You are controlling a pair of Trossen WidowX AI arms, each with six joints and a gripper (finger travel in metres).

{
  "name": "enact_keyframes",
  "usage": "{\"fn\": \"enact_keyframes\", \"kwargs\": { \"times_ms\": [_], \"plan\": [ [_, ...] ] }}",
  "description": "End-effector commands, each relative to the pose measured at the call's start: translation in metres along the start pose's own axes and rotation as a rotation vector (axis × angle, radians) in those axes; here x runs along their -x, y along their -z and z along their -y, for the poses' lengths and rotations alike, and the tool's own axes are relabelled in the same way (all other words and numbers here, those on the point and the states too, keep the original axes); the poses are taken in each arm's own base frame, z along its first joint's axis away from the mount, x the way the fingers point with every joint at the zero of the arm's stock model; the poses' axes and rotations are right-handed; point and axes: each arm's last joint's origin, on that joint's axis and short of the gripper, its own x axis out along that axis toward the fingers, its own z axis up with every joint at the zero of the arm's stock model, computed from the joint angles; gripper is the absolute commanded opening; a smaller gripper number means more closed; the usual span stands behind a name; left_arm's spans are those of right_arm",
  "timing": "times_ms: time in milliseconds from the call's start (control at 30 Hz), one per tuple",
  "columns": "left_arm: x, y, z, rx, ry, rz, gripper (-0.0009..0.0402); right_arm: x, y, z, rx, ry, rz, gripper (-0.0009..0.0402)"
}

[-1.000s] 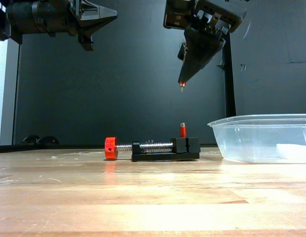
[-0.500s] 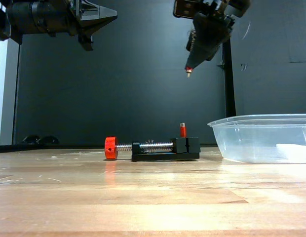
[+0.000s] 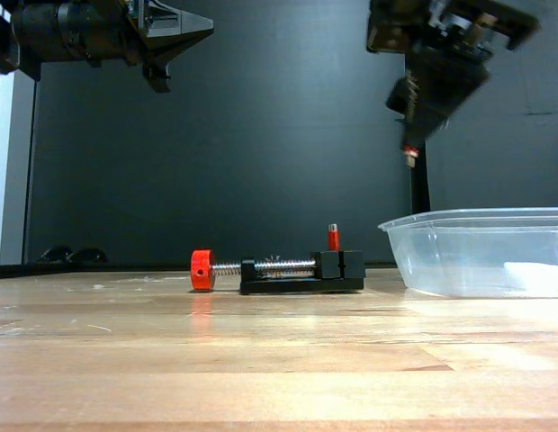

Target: Remove the RCA connector from the receptacle and place in the container

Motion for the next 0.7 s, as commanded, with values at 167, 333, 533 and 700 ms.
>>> {"fn": "enact_keyframes", "kwargs": {
  "times_ms": [167,333,533,700],
  "plan": [
    [0.0,0.0,0.0,0.0,0.0,0.0,0.0,0.0,0.027,0.001,-0.023,0.0,-0.037,0.0002],
    [0.0,0.0,0.0,0.0,0.0,0.0,0.0,0.002,0.042,0.003,-0.041,0.001,-0.041,0.0009],
    [0.0,0.0,0.0,0.0,0.0,0.0,0.0,0.001,0.049,0.005,-0.052,0.025,-0.047,0.0053],
    [0.0,0.0,0.0,0.0,0.0,0.0,0.0,0.001,0.049,0.004,-0.05,0.03,-0.042,0.0086]
  ]
}}
